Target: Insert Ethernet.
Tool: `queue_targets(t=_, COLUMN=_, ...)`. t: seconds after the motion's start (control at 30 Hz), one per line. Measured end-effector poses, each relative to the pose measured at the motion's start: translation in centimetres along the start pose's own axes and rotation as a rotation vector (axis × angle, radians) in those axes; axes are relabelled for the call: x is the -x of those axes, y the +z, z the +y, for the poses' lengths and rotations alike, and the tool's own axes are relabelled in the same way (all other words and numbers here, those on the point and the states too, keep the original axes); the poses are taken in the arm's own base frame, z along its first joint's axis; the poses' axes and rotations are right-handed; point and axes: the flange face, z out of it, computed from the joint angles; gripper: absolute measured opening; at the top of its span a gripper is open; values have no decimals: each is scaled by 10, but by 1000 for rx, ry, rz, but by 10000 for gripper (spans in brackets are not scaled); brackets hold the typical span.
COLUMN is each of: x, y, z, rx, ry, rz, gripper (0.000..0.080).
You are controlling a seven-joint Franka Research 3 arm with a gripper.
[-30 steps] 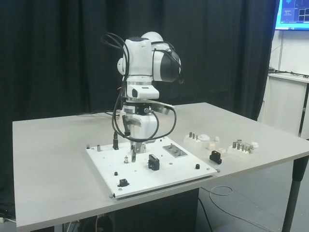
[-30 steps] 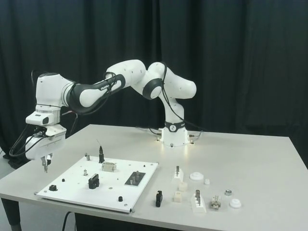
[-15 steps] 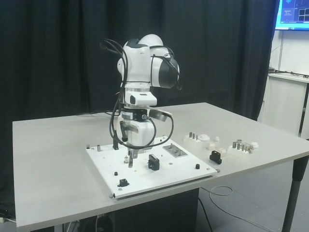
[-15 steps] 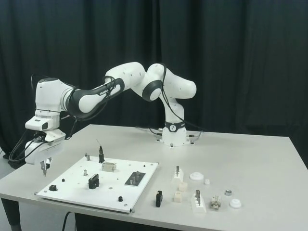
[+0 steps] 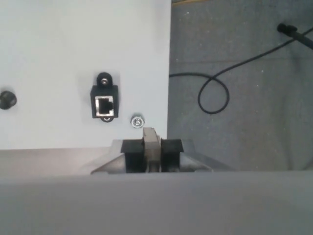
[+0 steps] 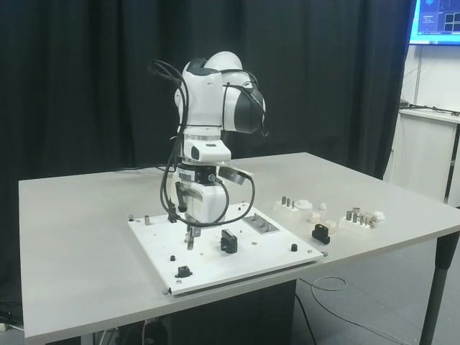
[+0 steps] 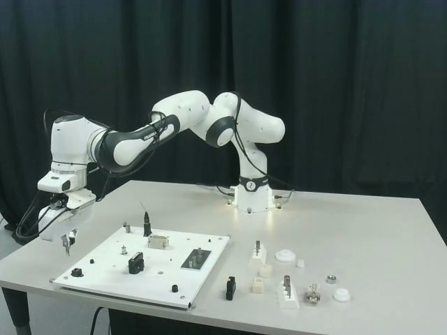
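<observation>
The plug [image 5: 151, 147], clamped in the end effector [image 5: 151, 152], had come lower toward the board [image 6: 244, 260] near its corner, the socket [image 5: 104, 105] (still empty) at about ten o'clock of it, so alignment remained.

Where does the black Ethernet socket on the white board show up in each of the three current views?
Wrist view: the Ethernet socket sits on the white board, its port facing the camera, beyond the gripper.
First room view: the small black block near the board's front edge, below the gripper.
Second room view: the black block at the board's near left corner.
Shared landmark: the board corner beside it.
</observation>
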Motion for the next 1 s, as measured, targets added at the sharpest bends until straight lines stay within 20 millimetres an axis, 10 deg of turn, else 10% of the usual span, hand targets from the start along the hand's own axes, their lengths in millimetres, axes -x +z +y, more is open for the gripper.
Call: queue_targets(t=1.0, x=14, y=23, z=-1, rx=-43, ry=13, rz=6, gripper=64)
